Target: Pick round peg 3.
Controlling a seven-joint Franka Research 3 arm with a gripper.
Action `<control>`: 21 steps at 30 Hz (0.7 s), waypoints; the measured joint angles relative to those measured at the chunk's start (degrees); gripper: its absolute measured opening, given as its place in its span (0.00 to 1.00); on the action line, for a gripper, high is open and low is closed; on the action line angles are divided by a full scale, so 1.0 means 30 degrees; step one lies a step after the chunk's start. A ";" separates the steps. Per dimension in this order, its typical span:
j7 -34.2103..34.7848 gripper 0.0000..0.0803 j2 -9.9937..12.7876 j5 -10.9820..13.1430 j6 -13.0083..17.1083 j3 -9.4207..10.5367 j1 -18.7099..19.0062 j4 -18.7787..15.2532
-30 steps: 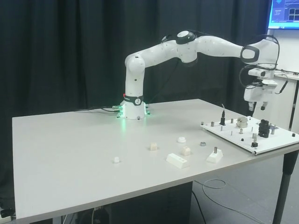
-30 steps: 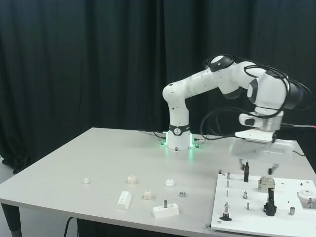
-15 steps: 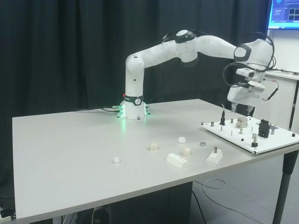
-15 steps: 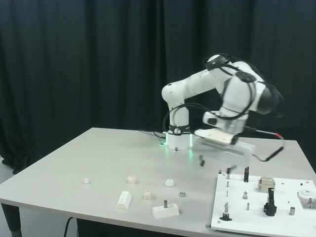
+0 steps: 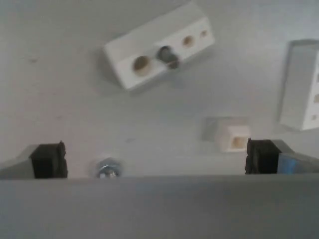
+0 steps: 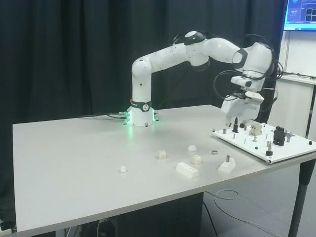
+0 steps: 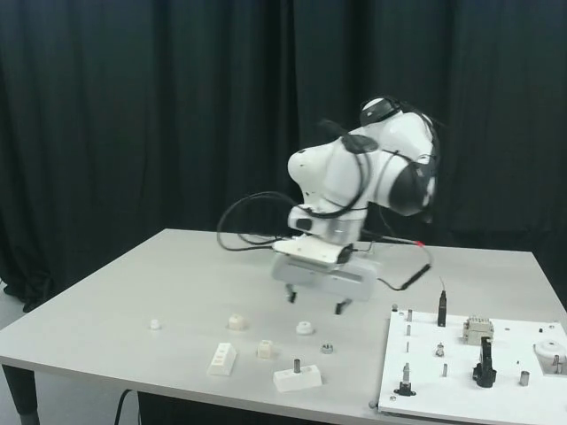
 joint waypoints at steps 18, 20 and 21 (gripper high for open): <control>-0.3448 1.00 0.2123 0.5468 0.0134 0.0497 -0.2093 -0.0311; -0.3503 1.00 0.2259 0.5560 0.0393 0.0771 -0.2112 -0.0306; -0.3503 1.00 0.2272 0.5560 0.0563 0.0930 -0.2125 -0.0306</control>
